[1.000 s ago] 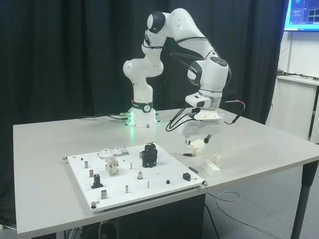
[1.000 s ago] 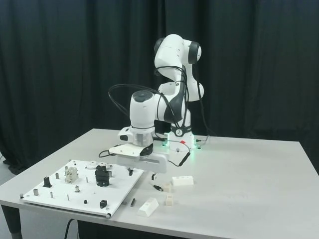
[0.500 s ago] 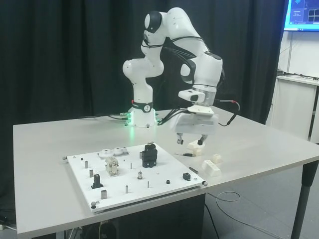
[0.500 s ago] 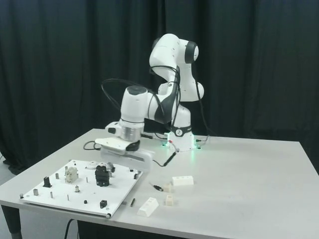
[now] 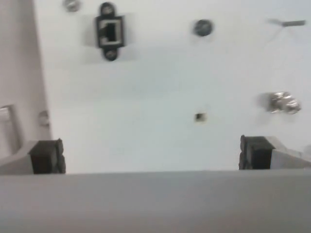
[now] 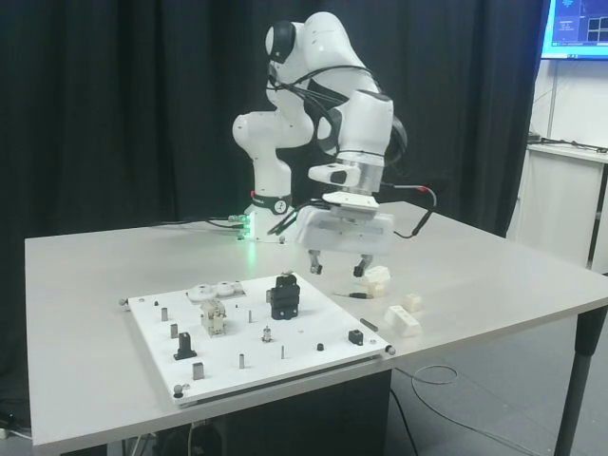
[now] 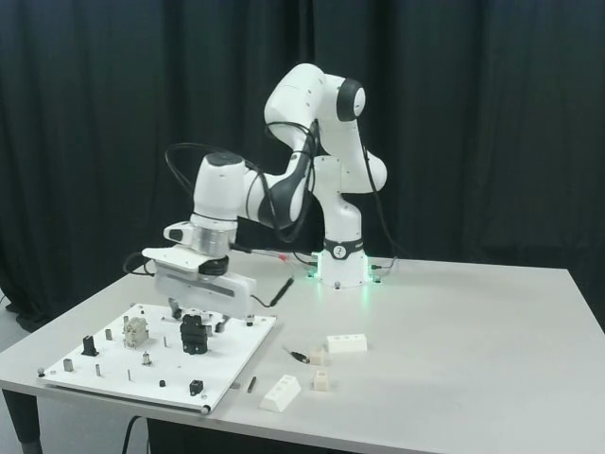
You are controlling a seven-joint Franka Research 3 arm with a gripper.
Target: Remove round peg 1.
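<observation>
While the grey table [image 6: 114, 275] fills the bottom half of both room views, the white Franka arm [image 6: 323, 76] arcs up from its base w/ green lights at the far side and bends down over the white board [image 6: 237, 380] at the table's front. The gripper [image 6: 337, 262] hangs above the board's far edge, clear of the surface and touching nothing, just beside the black block [image 6: 285, 297] that stands on the board. Fingers spread wide apart, nothing between them; in the wrist view the two black pads [image 5: 46, 156] sit at opposite sides w/ bare board in the gap. Same wrist shot gives a black socket part [image 5: 110, 31], a dark round knob [image 5: 202, 27], a metal fitting [image 5: 283, 102] and a small hole [image 5: 199, 116] in the board approx. midway between the pads. On to the smaller stuff: off the board, on the table beside its edge, white blocks [image 7: 346, 343] lie scattered, well apart from the gripper. On the board itself, a white connector part [image 6: 213, 318] and a black post on a base [image 6: 184, 346] stand near the middle. Several thin upright pegs [image 6: 243, 360] rise from the board's front half, all seated, none lifted; which one is round peg 1 can't be told from these views.
</observation>
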